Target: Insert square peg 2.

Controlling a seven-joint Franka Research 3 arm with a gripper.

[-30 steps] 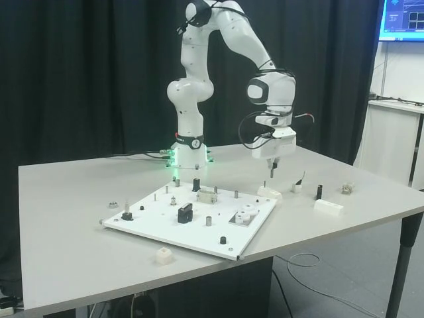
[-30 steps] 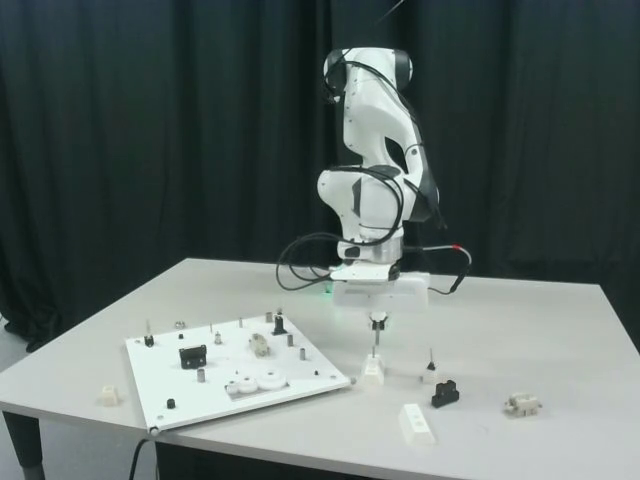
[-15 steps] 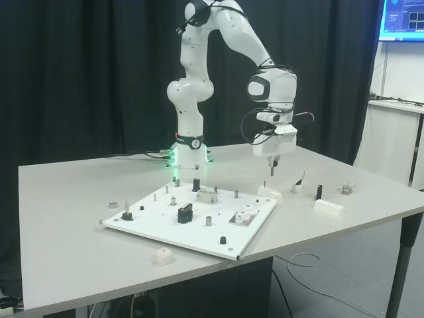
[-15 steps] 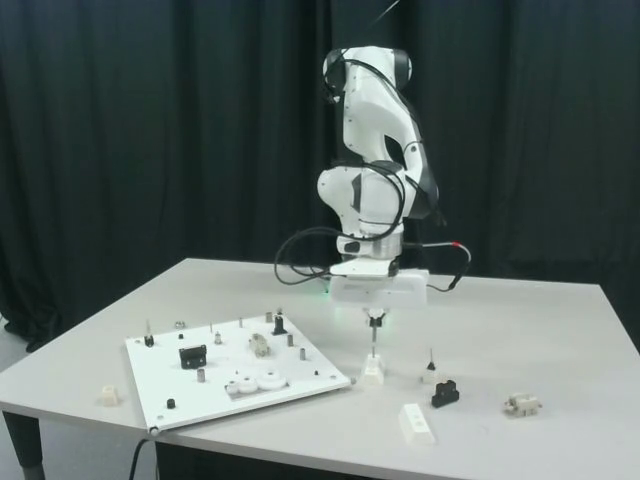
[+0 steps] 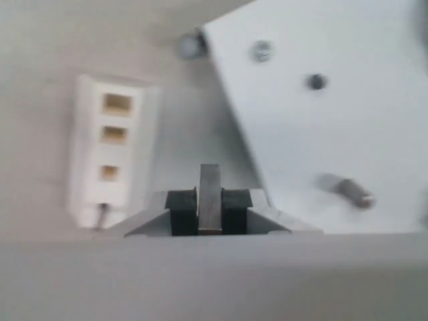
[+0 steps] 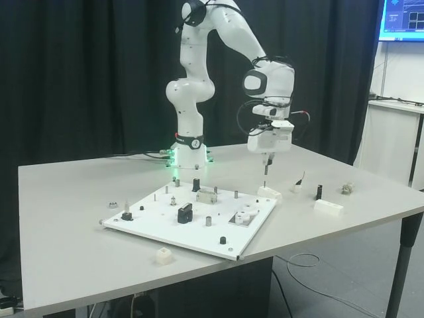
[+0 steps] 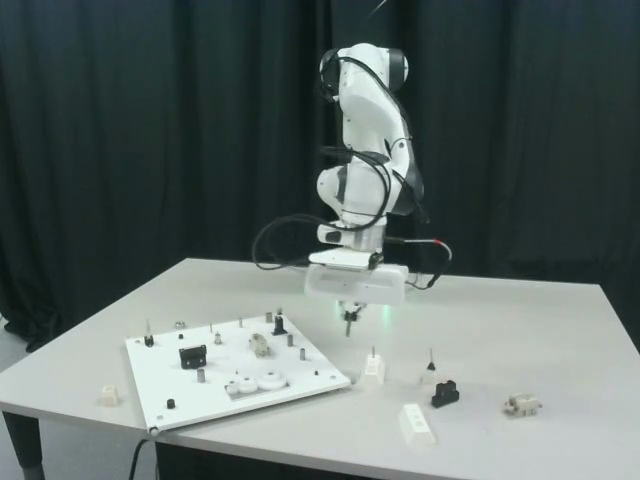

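Carrying square peg 2 toward the assembly board.
Tool (image 5: 209, 207) pinching the grey square peg (image 5: 209, 194), long axis upright, hanging above the grey bench (image 6: 59, 218) just off the white board's (image 6: 159, 228) far right corner; white three-hole peg holder (image 5: 110, 144) lying beside that corner.

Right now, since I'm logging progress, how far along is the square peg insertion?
Done: the gripper is shut on the square peg, held in the air away from the white holder block. In hand: the peg hangs above the table near the white board. Left: lining up with its hole on the board and pushing it in; no insertion shows yet.
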